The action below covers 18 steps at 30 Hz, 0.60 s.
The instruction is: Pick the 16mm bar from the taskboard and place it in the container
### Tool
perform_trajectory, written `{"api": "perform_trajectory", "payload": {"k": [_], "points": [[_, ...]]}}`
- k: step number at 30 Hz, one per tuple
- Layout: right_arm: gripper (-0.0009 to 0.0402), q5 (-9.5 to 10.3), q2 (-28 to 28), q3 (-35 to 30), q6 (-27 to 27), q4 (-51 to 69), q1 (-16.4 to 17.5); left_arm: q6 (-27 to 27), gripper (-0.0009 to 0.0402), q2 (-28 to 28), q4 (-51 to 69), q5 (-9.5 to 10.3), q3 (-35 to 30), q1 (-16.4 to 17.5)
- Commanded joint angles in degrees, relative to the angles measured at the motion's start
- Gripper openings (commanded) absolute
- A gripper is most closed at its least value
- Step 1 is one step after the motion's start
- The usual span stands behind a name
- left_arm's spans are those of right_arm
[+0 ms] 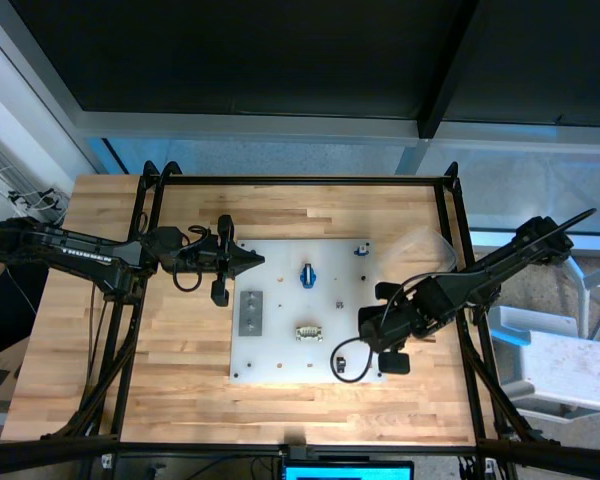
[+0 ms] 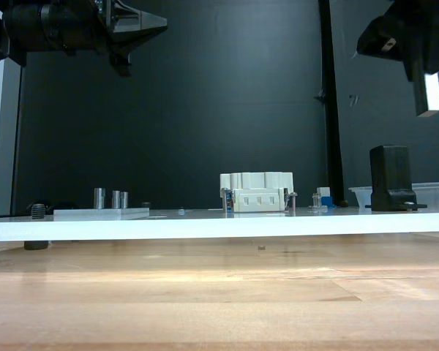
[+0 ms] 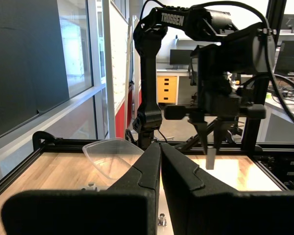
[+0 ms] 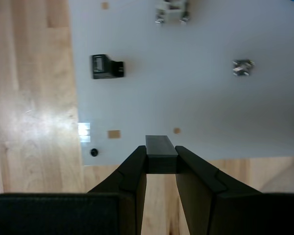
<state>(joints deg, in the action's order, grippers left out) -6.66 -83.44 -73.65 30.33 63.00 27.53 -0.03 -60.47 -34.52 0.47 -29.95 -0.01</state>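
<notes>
The 16mm bar (image 4: 161, 146), a short dark grey piece, is clamped between the fingers of my right gripper (image 4: 161, 157). That gripper (image 1: 364, 324) hangs well above the near right part of the white taskboard (image 1: 280, 355). From table height the bar (image 2: 428, 91) hangs end-down, high above the board. The container (image 1: 427, 246), a clear tub, rests on the wood just beyond the board's far right corner, and its rim (image 2: 424, 191) shows low at the right. My left gripper (image 1: 252, 259) hovers shut and empty over the board's far left corner.
On the board stand a grey metal block (image 1: 250, 312), a blue knob (image 1: 307, 274), a white connector (image 1: 309, 333) and a black fitting (image 2: 390, 179) near the front right. Black frame rails (image 1: 450, 230) border the table.
</notes>
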Motion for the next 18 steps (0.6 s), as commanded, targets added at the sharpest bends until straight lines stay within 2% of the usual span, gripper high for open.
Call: {"api": "perform_trajectory", "payload": {"k": [1,7,18], "points": [[0.0032,0.02,0.57,0.44,0.83,1.03,-2.12,0.02,0.0000,-0.02,-0.02,-0.02,0.00,0.02],[0.0032,0.04,2.62,1.70,0.83,1.25,-6.12,0.02,0.0000,-0.02,-0.02,-0.02,0.00,0.02],[0.0032,0.17,8.85,8.15,0.94,1.22,-14.58,0.02,0.0000,-0.02,-0.02,-0.02,0.00,0.00]]}}
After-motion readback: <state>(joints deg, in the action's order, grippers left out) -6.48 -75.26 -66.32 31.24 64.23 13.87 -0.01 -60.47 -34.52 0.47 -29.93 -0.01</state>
